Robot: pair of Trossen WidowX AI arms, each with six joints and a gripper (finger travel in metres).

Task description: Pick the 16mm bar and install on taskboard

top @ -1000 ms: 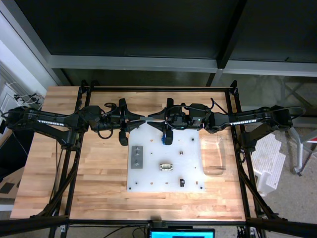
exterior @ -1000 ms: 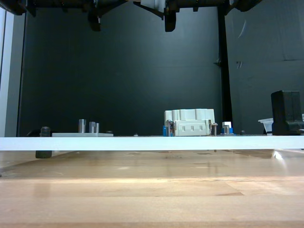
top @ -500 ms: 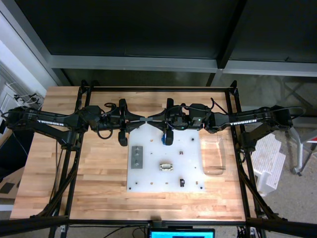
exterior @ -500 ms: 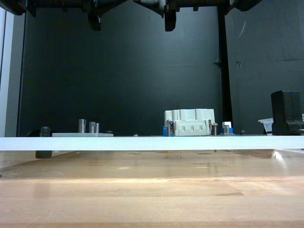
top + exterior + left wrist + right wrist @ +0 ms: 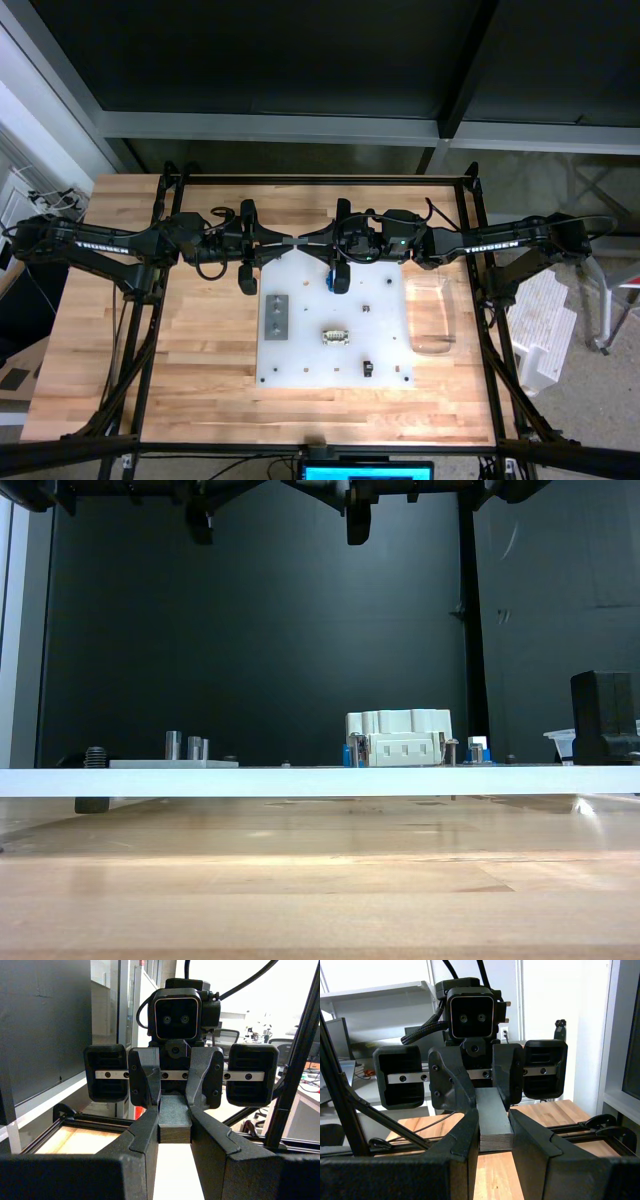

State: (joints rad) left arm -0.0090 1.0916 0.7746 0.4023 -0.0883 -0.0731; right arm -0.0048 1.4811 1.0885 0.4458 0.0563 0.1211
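High above the far side of the white task board (image 5: 300,340), the 16mm bar (image 5: 175,1119) is held in the air between the two arms. It is gripped at one end by the left gripper (image 5: 287,243), which is closed tight on it. At the other end it is gripped by the right gripper (image 5: 309,239), which is closed tight on it too. The two grippers are set nose to nose over the middle of the board's far edge. The picking up looks done, since the bar is off the counter (image 5: 200,340) and is touched only by the grippers. The putting in is not yet done: the bar is kept well clear of the board, and no seat is touched by it. Which hole it belongs in cannot be told. The bar is seen as short, dark and flat-sided. Its long way is laid level, side to side, so one end is pointed at each arm. It will most likely have to be let go by one gripper, turned and brought down.
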